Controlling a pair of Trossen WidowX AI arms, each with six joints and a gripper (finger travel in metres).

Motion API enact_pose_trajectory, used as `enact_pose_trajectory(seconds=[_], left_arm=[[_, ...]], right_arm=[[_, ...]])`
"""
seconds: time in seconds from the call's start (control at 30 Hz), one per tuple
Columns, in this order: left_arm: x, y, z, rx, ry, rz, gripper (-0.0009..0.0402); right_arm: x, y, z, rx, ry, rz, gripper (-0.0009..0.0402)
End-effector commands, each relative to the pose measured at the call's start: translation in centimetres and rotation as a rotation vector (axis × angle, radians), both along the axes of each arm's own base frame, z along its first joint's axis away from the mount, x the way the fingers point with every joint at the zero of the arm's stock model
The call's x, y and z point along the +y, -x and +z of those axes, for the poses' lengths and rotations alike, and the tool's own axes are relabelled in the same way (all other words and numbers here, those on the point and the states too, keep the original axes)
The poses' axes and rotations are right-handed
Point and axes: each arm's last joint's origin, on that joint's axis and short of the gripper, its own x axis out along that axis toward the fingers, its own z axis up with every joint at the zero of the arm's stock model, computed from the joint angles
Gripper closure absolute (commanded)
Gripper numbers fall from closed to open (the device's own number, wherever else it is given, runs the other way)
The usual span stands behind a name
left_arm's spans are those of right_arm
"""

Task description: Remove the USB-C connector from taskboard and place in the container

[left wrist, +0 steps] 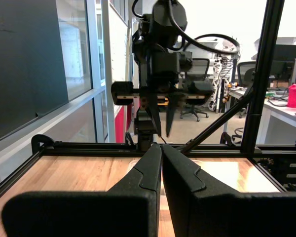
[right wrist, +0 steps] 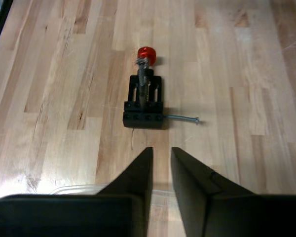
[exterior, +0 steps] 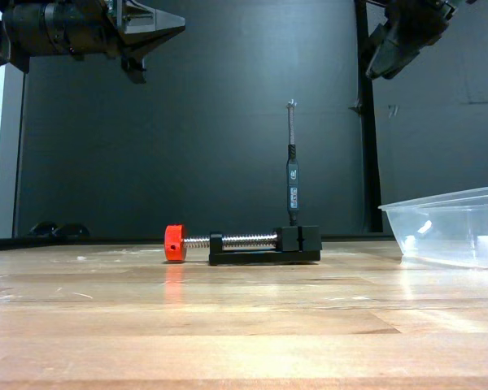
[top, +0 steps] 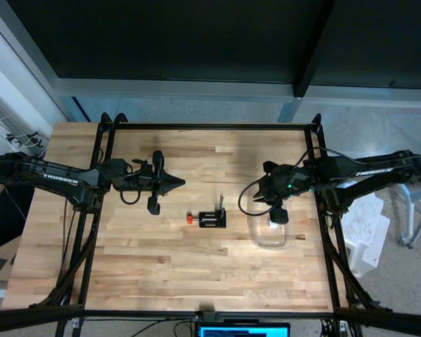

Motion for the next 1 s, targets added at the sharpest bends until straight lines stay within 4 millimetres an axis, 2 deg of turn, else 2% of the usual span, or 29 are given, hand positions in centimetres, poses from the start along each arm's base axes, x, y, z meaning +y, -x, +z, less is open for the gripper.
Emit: enact_pose_trajectory(seconds=[0.03,0.2,0.37,0.77,1.0], left_arm=[[0.0,0.0,0.0,0.000,0.000,0.000,0.0393],[0.0,0.0,0.0,0.000,0.000,0.000,0.0393],[0.0,0.0,0.0,0.000,0.000,0.000,0.0393],[0.0,0.0,0.0,0.000,0.000,0.000,0.0393],[0.0,0.0,0.0,0.000,0.000,0.000,0.0393]], right_arm=[[0.4,-1.0,-0.5,0.028,0.021,-0.003,0.0300],[1.2,-2.7,-1.0,0.063,0.043,-0.001,0.0258],[1.6,-4.5,-1.6,0.095,0.058,-0.025,0.0237],[2.3,-8.8,-3.7,0.172,0.074,-0.021,0.0235],[2.6,-10.4,-5.1,0.185,0.075,-0.024,0.0235]])
